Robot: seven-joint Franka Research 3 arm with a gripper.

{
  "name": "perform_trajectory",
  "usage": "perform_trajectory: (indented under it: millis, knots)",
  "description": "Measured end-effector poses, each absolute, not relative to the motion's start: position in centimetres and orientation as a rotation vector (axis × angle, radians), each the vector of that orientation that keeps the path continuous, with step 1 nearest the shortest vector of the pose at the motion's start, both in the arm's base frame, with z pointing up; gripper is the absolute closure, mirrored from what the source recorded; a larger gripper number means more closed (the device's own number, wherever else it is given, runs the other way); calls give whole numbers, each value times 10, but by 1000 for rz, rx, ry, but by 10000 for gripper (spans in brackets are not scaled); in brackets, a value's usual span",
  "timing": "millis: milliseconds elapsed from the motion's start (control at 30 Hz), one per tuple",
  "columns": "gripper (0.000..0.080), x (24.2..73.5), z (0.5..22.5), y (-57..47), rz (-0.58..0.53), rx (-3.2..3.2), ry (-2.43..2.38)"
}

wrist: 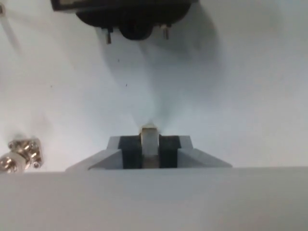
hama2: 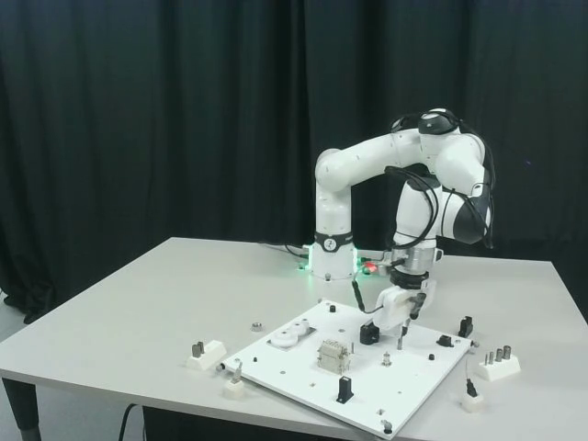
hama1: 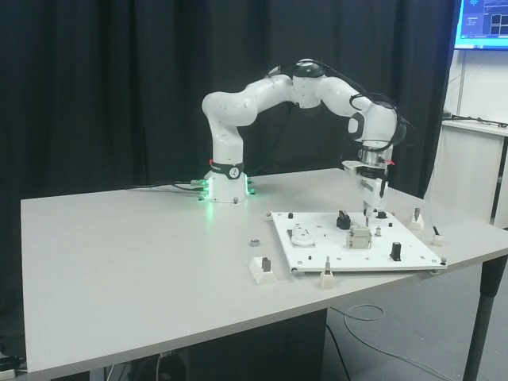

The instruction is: Insert square peg 2.

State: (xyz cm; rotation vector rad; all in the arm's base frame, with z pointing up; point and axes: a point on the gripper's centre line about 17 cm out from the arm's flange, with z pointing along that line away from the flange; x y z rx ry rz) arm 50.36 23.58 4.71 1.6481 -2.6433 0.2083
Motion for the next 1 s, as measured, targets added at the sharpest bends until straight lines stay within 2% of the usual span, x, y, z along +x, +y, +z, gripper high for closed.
perform_trajectory:
  millis: [700,733,900,933,1000]
  knots:
    - [731,512,51,234,251,1709,-2621]
    - [455,513,52,233,253,1712,-2621]
    - [455,515,58,230,256,1727,-2615]
    - [159,515,59,229,257,1727,-2616]
    - [159,516,63,228,258,1726,-2617]
